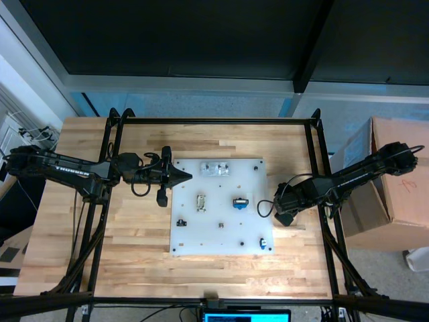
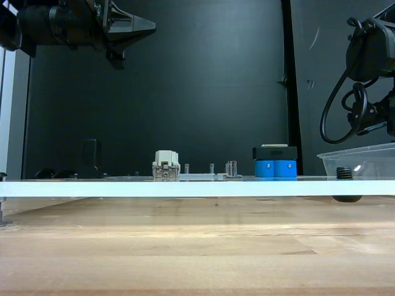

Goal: Unfasten the M12 nut and place it in the container

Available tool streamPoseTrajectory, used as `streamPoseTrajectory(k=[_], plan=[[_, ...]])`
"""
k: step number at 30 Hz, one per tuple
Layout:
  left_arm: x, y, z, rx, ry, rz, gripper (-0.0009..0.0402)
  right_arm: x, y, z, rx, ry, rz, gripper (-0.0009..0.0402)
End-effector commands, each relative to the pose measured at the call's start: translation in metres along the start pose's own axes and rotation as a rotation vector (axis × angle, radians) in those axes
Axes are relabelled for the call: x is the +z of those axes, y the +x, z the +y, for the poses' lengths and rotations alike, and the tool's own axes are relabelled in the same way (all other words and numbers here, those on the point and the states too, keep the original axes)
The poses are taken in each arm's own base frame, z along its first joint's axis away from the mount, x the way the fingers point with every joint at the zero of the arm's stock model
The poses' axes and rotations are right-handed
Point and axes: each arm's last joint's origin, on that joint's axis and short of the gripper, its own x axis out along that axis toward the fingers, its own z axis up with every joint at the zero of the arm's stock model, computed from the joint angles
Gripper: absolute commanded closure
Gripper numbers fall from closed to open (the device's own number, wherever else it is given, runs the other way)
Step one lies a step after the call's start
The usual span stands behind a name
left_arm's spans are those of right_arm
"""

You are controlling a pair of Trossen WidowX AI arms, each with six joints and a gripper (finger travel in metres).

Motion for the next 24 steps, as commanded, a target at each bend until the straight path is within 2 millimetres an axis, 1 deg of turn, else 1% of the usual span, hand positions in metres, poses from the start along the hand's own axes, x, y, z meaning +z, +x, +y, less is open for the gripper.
streamPoseTrajectory(k=[1, 4, 10, 13, 16, 24], plan=[[0.0, 0.0, 0.0, 0.0, 0.0, 0.0, 0.0393, 0.0, 0.0, 0.001, 0.011, 0.001, -0.004, 0.0381], [0.0, 0.0, 0.0, 0.0, 0.0, 0.0, 0.0393, 0.002, -0.004, 0.004, 0.024, -0.001, -0.01, 0.0381], [0.0, 0.0, 0.0, 0.0, 0.0, 0.0, 0.0393, 0.005, -0.018, 0.007, 0.011, -0.026, -0.039, 0.0381], [0.0, 0.0, 0.0, 0.0, 0.0, 0.0, 0.0393, 0.005, -0.021, 0.009, 0.0, -0.036, -0.058, 0.0365], [0.0, 0.0, 0.0, 0.0, 0.0, 0.0, 0.0393, 0.005, -0.023, 0.01, 0.007, -0.038, -0.062, 0.0324], [0.0, 0.0, 0.0, 0.0, 0.0, 0.0, 0.0393, 0.005, -0.026, 0.011, 0.004, -0.042, -0.059, 0.0175]])
